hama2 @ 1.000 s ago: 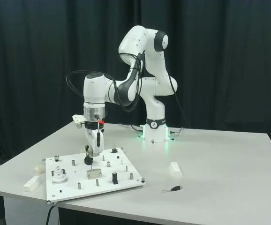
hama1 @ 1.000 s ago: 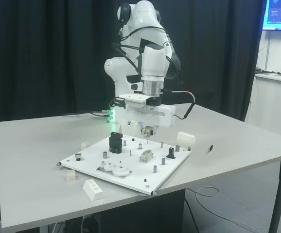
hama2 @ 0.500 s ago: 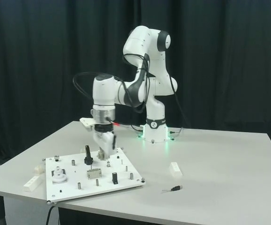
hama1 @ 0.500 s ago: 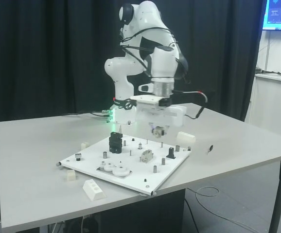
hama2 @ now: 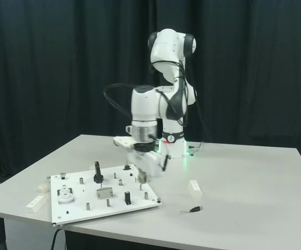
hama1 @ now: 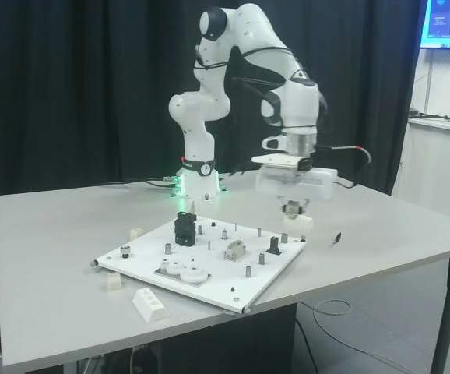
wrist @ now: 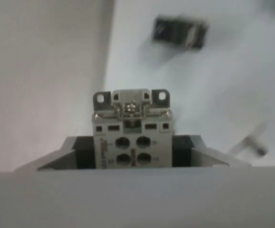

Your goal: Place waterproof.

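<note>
Waterproof connector, a small grey block with four round sockets on its face and two mounting ears, sits clamped between the two fingers of the gripper, as we see in the wrist view; the jaws are closed only as far as the block's width allows. We judge the pick-up done and the placing still to come: the connector hangs in the air, touching nothing else. In the first room view the gripper hovers above the right corner of the white board, just over a white block lying beside that corner. The arm reaches out from its base at the far side of the grey table, elbow high, wrist pointing straight down. We cannot tell which seat on the board is meant for the connector. A small black plug lies on the table, right of the board.
</note>
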